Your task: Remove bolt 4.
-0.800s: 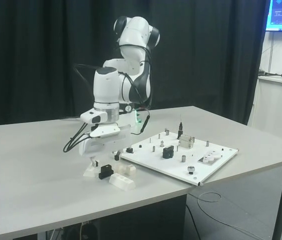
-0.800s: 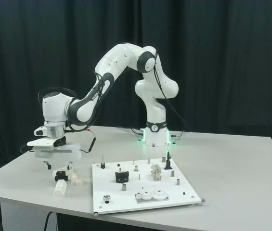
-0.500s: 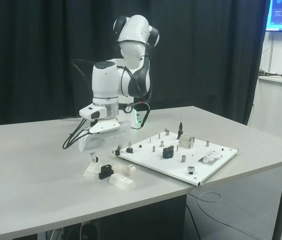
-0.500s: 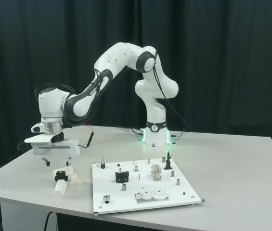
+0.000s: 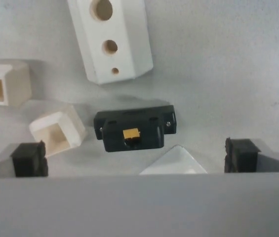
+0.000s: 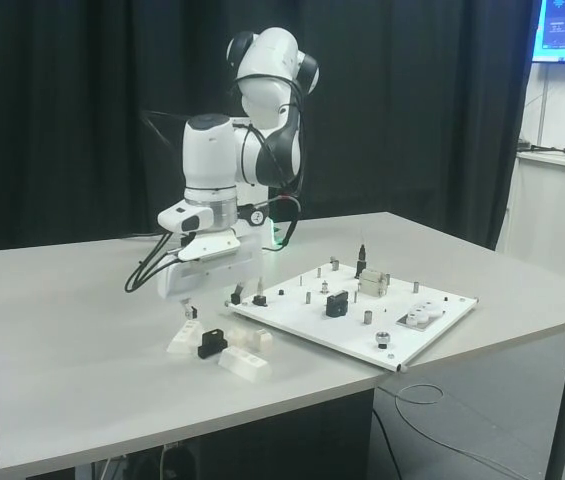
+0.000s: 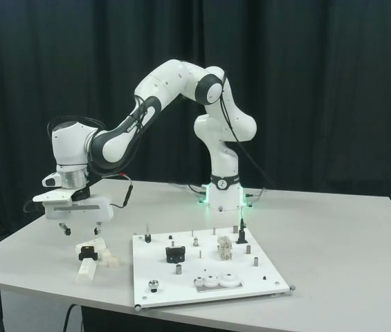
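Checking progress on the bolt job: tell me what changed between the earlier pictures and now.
The gripper rose off the loose parts beside the board and drifted away from the board, holding nothing. The parts, board and table stayed as they were.

No legible text or numbers anywhere (arm lettering unreadable)

On the grey tabletop (image 6: 82, 330), just left of the white board (image 7: 181, 287), lies a small cluster of loose parts. A black connector block (image 5: 134, 129) sits among two hollow pale cubes (image 5: 59, 130) and a long white block with three holes (image 5: 112, 37). Black curtains (image 7: 333, 83) hang behind.
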Controlling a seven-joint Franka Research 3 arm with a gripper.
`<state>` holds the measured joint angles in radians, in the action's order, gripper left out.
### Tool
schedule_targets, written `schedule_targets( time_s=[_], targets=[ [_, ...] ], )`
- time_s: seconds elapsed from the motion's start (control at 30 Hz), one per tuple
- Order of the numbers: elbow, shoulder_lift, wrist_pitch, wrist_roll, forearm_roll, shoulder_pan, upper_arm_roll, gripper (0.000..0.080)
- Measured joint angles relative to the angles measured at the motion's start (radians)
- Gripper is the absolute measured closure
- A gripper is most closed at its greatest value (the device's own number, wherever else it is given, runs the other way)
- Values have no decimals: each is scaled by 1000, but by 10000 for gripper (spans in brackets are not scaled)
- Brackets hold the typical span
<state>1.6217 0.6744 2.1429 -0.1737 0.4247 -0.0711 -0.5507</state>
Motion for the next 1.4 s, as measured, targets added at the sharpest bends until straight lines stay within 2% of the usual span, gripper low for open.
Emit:
schedule_targets(
  time_s=[1.07, 1.4],
  targets=[
    [-24, 0, -17, 45, 3, 2, 6, 3],
    [-57, 0, -21, 108, 52, 29, 20, 3]
  ],
)
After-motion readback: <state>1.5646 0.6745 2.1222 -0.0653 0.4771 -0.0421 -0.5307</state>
